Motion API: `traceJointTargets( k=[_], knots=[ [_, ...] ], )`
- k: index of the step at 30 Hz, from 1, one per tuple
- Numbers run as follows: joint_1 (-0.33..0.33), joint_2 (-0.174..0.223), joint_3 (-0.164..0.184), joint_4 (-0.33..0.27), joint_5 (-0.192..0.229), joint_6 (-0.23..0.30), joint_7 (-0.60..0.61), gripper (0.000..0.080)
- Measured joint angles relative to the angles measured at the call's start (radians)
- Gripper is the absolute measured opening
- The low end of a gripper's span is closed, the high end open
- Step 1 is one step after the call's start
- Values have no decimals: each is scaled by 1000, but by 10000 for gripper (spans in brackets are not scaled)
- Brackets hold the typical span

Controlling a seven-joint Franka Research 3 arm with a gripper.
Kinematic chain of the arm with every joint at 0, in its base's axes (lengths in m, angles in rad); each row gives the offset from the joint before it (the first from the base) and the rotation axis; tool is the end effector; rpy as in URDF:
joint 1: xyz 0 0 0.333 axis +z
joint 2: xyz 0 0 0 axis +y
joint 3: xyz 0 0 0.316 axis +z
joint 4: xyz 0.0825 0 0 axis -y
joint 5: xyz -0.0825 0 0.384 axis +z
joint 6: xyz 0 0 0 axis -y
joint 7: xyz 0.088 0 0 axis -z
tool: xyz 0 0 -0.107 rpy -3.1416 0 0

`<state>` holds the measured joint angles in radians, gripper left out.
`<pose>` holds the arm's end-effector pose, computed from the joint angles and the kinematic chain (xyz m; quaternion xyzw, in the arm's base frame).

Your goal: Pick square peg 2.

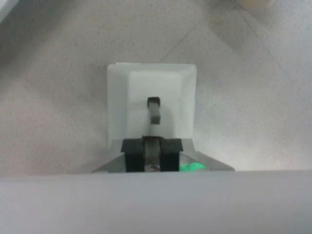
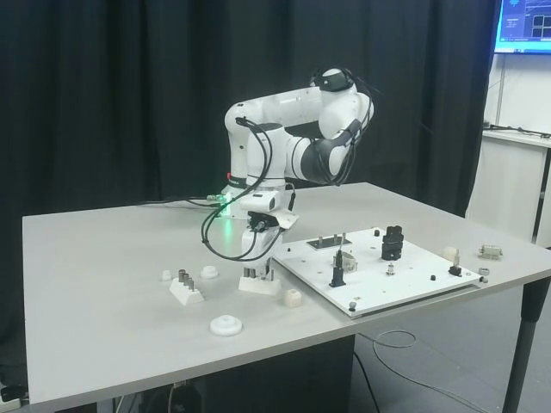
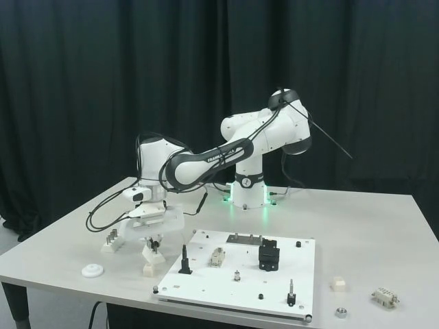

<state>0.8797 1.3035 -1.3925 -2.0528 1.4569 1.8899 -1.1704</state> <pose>0.5360 -0.1976 0.2067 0.9994 0.0150 0.0293 0.0096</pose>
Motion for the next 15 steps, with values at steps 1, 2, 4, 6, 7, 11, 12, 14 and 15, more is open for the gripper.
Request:
traceJointTargets(
  k=[1,2,4,6,7,11,12,14,15],
  knots=[
    [1,0,-4,1,-2,-3,0,66],
    [2,0,-8,1,-5,-7,0,66],
    [6,0,-18,2,-13,-16,0,66],
    [10,0,-30,4,-20,-26,2,66],
    [12,0,-37,4,-23,-33,5,66],
    [23,-1,-64,5,-39,-58,20,66],
    [26,-1,-70,6,-44,-63,25,66],
    [31,-1,-83,8,-55,-74,35,66],
    [33,-1,-88,9,-59,-77,39,66]
  ],
)
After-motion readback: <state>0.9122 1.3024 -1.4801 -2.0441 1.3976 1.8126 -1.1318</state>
